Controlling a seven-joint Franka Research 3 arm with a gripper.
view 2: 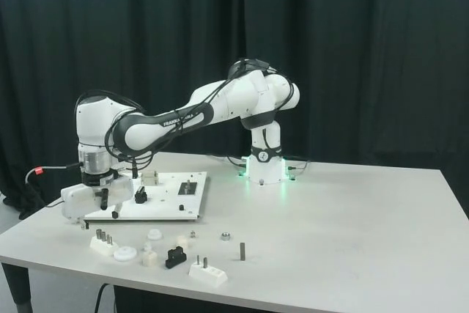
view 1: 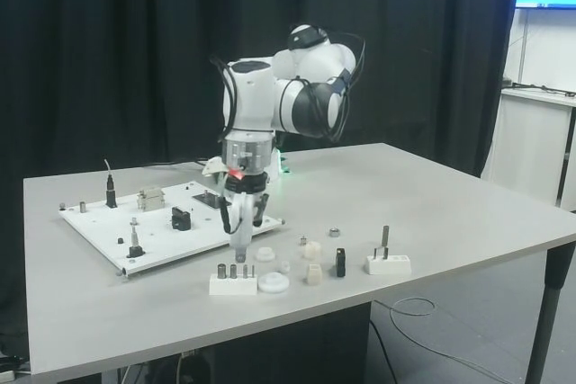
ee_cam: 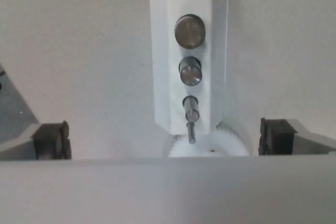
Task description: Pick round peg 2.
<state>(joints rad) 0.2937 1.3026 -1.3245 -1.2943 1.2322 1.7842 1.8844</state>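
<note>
A white peg holder (ee_cam: pixel 164 51) carries a row of grey round pegs, stepped from wide to thin. The widest peg (ee_cam: pixel 189 30) is followed by the second widest (ee_cam: pixel 190 72), then two thinner ones. My gripper (ee_cam: pixel 164 139) hangs above the holder, open, its black fingers (ee_cam: pixel 52 140) far apart with nothing between them. In the first room view the gripper (view 1: pixel 242 240) hovers just over the holder (view 1: pixel 232 281) near the table's front edge. The second room view shows the gripper (view 2: pixel 103 201) above the holder (view 2: pixel 103 245).
A white gear (view 1: pixel 273 284) lies beside the holder. A white board (view 1: pixel 90 227) with fixtures sits behind it. Small white pieces, a black part (view 1: pixel 340 262), a nut (view 1: pixel 333 232) and a white block with an upright pin (view 1: pixel 388 263) are scattered nearby.
</note>
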